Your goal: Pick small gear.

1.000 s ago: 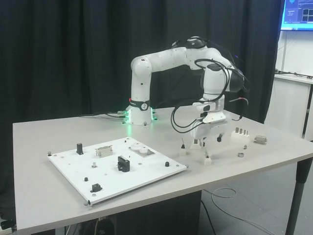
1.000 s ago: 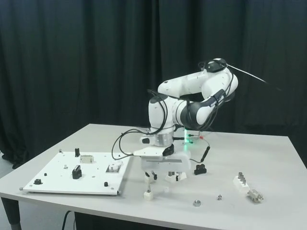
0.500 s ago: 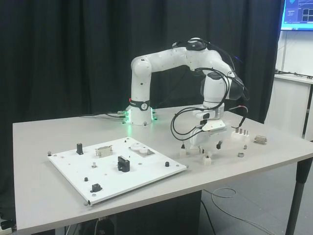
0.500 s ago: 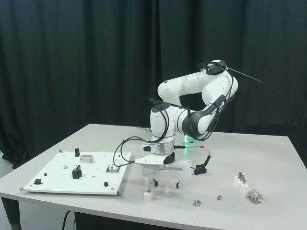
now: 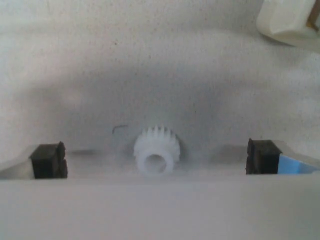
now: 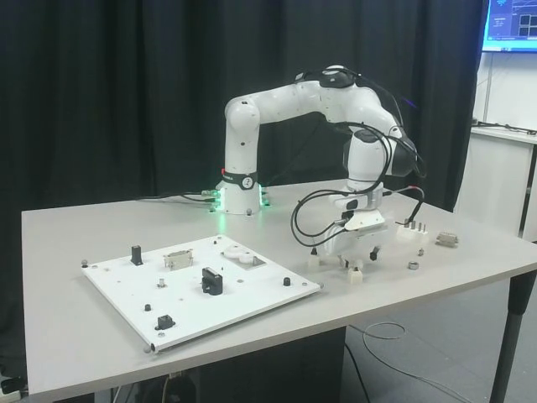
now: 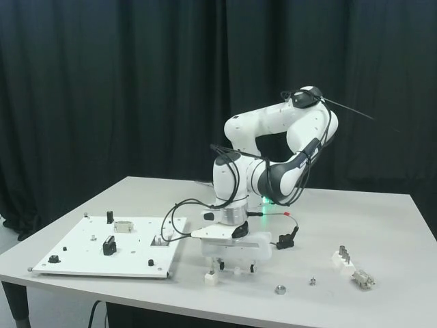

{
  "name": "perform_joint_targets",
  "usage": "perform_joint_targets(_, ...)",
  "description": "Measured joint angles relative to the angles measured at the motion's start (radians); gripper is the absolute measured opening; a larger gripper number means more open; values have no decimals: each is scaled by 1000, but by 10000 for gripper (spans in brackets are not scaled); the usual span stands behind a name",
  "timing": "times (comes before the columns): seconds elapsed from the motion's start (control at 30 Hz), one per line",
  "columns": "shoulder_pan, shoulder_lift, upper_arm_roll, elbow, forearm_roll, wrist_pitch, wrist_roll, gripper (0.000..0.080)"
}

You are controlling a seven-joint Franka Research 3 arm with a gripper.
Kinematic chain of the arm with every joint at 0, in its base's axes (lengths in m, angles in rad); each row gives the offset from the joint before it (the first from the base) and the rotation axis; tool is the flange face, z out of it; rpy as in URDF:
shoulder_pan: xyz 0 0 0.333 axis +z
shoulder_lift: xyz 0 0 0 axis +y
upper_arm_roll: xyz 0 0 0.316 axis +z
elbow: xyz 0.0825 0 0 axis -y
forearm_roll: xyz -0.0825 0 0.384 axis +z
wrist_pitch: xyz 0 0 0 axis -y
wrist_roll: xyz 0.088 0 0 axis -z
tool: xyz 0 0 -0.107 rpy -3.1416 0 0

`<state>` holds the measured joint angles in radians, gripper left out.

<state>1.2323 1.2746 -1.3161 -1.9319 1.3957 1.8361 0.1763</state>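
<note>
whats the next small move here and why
Probably close the fingers. In the wrist view the small gear lies on the table between the two black fingertips, roughly centred, with a gap on each side, and the gripper is open. The room views show the hand already low over the table, so little descent seems left.

White block (image 5: 290,22) — cut off, unidentifiable

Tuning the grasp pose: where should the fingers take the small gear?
Grip the small gear across its toothed rim, from straight above. It lies flat on the table, bore up, midway between the open black fingers, so closing them meets opposite sides.
</note>
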Motion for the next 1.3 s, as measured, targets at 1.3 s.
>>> perform_joint_targets(1.3,8,0,29,-5,-9,64,-7,494)
